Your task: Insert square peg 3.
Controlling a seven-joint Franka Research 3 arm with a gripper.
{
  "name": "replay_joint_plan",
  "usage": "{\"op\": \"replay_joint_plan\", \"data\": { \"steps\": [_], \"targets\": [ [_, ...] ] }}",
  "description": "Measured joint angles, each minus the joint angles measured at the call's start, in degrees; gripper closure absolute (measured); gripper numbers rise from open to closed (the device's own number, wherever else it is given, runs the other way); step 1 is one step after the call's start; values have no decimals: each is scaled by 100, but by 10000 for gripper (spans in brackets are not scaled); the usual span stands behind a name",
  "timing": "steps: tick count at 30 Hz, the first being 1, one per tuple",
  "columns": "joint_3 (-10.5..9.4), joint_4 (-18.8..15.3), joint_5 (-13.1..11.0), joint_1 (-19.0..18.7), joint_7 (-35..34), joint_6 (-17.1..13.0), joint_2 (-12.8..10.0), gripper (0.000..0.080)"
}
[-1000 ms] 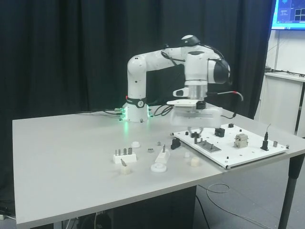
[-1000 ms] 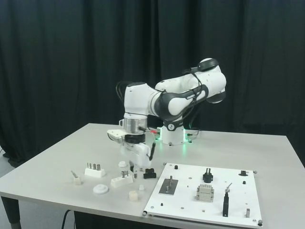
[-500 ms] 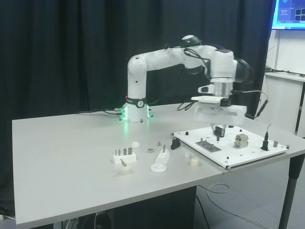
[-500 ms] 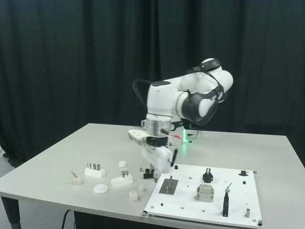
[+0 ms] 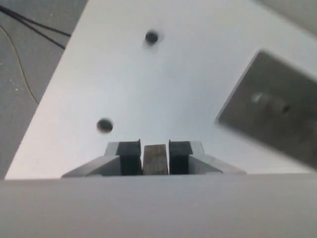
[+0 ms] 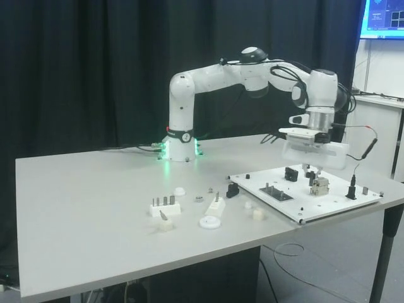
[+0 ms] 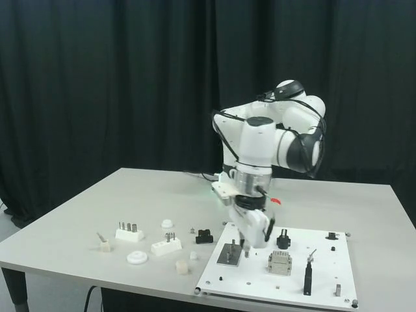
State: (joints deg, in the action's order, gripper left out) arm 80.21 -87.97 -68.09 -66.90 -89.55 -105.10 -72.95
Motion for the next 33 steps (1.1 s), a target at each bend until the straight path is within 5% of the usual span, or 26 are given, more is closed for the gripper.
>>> {"op": "replay_joint_plan", "data": {
  "steps": [13,21,33],
  "targets": [
    [-420,562,461,-21,-2220,-139,-3,687],
    [-559,775,708,-17,-2679,-351,-4,687],
    [-629,947,768,83,-2910,-589,-13,687]
  ]
}}
